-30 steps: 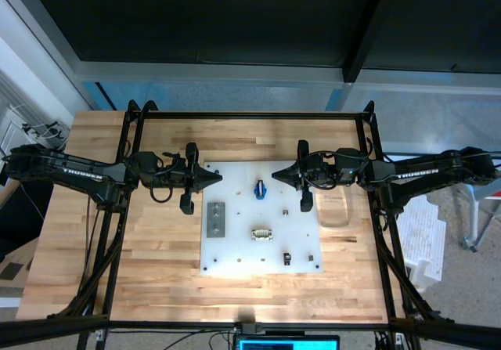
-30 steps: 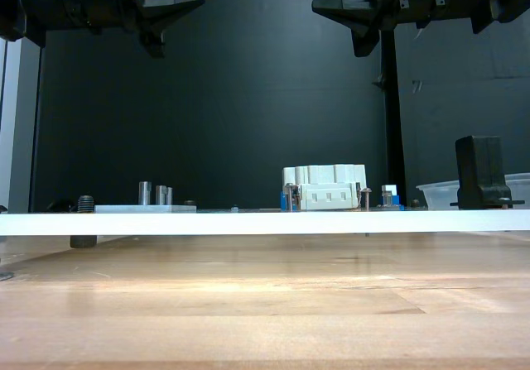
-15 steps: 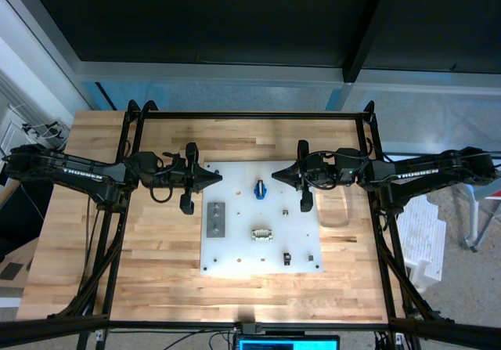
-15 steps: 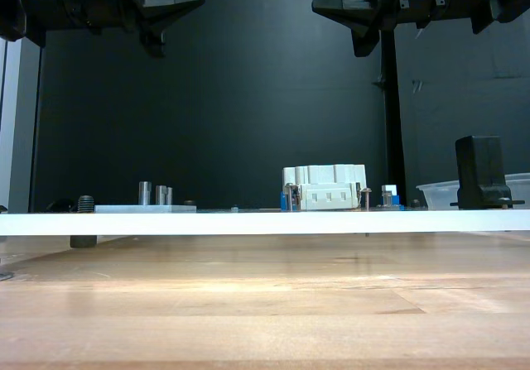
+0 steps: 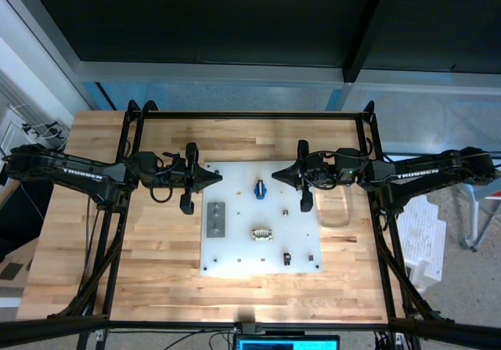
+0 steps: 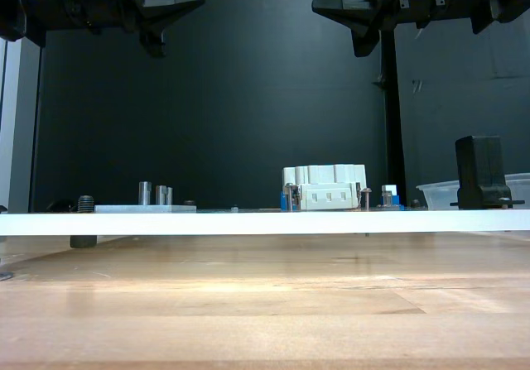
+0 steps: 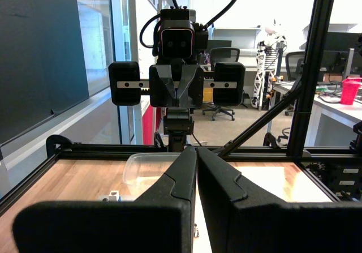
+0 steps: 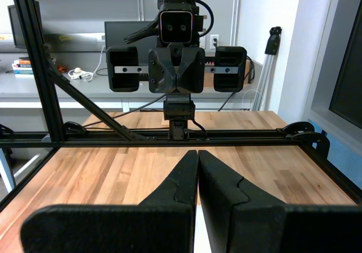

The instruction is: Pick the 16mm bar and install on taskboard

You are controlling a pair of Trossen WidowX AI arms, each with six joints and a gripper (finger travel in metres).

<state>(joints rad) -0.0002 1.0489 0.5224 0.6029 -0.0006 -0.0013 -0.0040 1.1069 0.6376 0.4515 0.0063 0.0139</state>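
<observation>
Left hand point(image 5: 218, 177) and right hand point(image 5: 275, 176) hang high over the far edge of the board point(image 5: 235, 264), both pressed together, empty; the bar point(image 5: 311, 259) lies near its front right corner; it is tiny, so an off-centre pinch could flick it away.

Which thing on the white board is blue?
The fitting near the far edge of the taskboard, between the left tool and right tool, both shut and hovering high above. The grey block and beige connector are not blue.
</observation>
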